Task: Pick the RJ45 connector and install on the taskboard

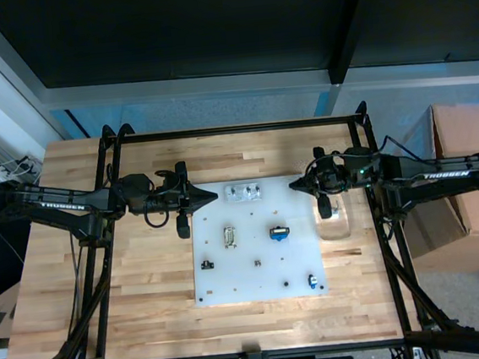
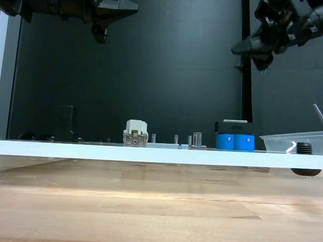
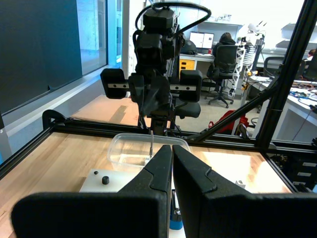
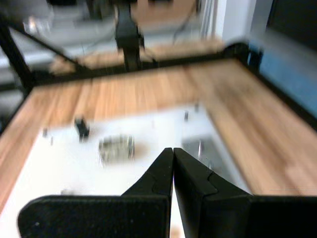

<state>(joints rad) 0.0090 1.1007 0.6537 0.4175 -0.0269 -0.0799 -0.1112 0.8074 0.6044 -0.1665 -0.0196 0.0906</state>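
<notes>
The left hand (image 1: 212, 196) hangs high over the far left edge of the white taskboard (image 1: 233, 284), well above it, pointing inward toward the other arm. Its fingers (image 3: 161, 166) are pressed together with nothing between them. The right hand (image 1: 292, 186) hangs at a similar height over the board's far right corner and points back at the left one. The two tips are apart, with the board's far edge beneath the gap. The right hand's fingers (image 4: 163, 168) also meet tip to tip and grip nothing. Neither hand holds the RJ45 connector, and I cannot tell for certain where it lies. A clear plastic tray (image 1: 352, 230) sits on the wooden desk (image 1: 143, 282), touching the board's right edge just below the right hand. A thin pale stalk (image 2: 319, 117) rises out of the tray, and whether that belongs to the connector is not visible. On the board stand a blue fitting (image 1: 279, 232) near the middle, a pale rectangular socket (image 1: 229, 236) to its left, and a pair of small metal fittings (image 1: 243, 193) at the far edge. From desk height both hands show up near the top of the scene, clear of everything on the board.
</notes>
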